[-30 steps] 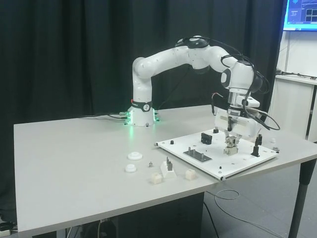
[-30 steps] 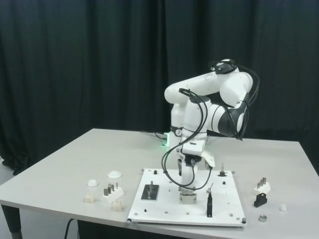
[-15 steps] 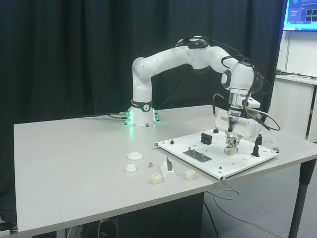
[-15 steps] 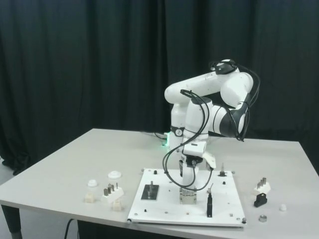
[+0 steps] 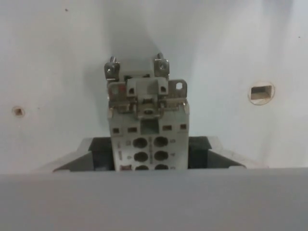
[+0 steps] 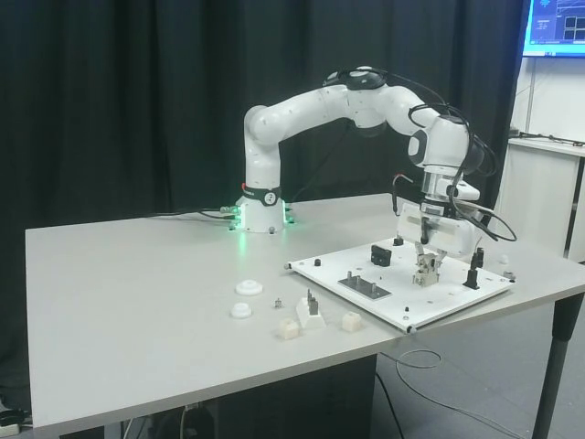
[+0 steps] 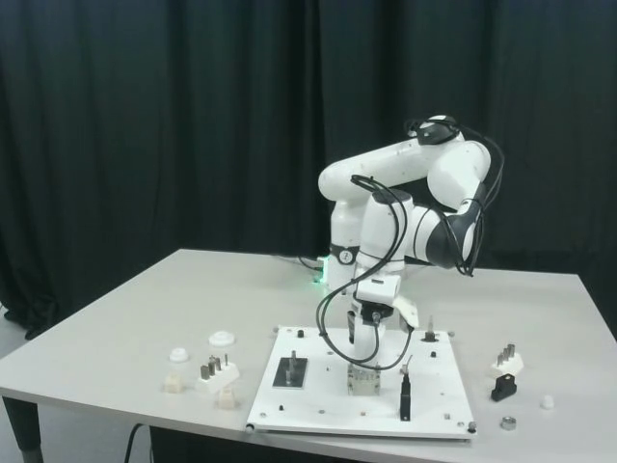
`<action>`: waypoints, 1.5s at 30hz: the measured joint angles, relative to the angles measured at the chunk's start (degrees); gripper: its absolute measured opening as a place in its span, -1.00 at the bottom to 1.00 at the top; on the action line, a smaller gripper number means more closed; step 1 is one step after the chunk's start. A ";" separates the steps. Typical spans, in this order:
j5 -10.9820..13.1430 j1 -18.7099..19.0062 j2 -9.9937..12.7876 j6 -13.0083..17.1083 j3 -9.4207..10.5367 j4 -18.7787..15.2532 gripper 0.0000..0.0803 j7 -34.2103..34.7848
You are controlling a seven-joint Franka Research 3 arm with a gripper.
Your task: Insert waterproof.
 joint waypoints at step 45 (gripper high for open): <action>-0.52 1.76 0.01 2.01 0.01 -1.72 -0.22 1.80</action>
